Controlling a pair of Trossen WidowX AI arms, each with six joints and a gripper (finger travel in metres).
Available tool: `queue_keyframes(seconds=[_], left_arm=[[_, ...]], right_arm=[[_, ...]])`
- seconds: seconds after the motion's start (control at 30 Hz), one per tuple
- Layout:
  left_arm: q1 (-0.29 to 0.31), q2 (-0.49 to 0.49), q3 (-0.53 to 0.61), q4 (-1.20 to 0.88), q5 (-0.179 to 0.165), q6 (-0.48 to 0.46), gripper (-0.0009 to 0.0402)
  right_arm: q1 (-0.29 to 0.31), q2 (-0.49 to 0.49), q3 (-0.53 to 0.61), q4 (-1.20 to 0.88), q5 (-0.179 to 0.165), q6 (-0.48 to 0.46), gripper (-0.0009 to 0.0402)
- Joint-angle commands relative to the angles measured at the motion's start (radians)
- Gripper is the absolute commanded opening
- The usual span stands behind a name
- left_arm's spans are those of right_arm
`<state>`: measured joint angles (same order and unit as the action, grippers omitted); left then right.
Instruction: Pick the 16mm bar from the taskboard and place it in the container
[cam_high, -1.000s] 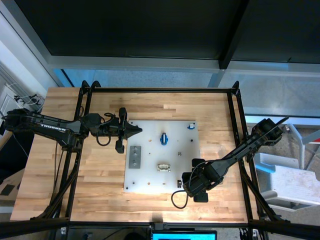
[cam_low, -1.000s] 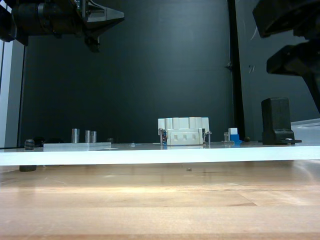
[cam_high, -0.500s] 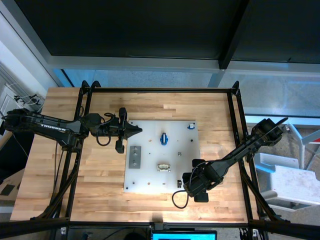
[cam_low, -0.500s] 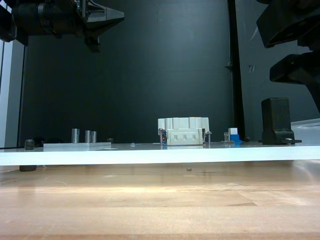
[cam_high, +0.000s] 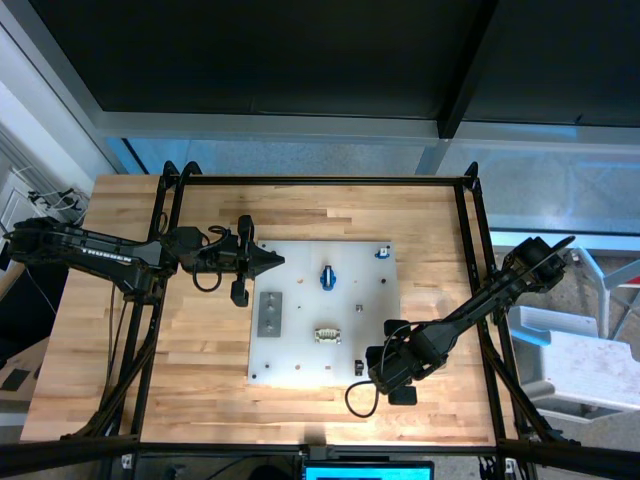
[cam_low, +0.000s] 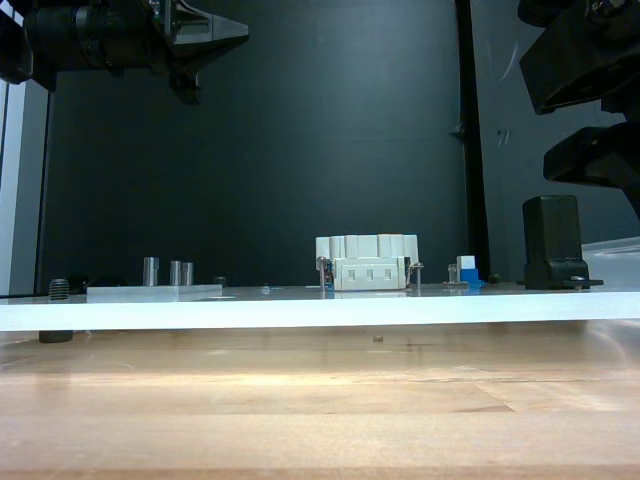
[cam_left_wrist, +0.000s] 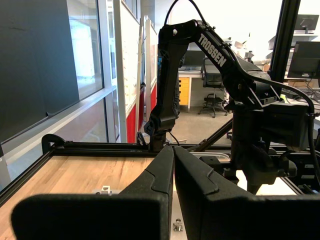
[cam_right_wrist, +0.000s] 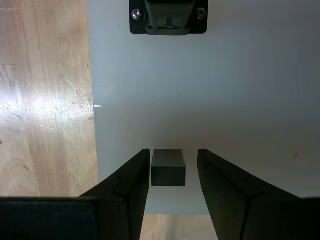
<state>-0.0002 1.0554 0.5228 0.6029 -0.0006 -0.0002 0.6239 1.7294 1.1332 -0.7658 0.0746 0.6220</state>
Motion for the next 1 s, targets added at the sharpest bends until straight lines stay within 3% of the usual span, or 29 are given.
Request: queue_keyframes(seconds=[0.03, 0.57, 1.0], left_arm=[[0.000, 0.000, 0.000, 0.000, 0.000, 0.000, 0.0000], [0.000, 0.000, 0.000, 0.000, 0.000, 0.000, 0.0000], [0.000, 0.000, 0.000, 0.000, 0.000, 0.000, 0.0000]], right_arm=[[0.001, 0.000, 0.000, 0.001, 0.000, 0.000, 0.0112], [0.001, -0.001, 0.000, 0.002, 0.000, 0.001, 0.0000], [0.002, -0.029, 0.000, 0.003, 0.000, 0.002, 0.0004]])
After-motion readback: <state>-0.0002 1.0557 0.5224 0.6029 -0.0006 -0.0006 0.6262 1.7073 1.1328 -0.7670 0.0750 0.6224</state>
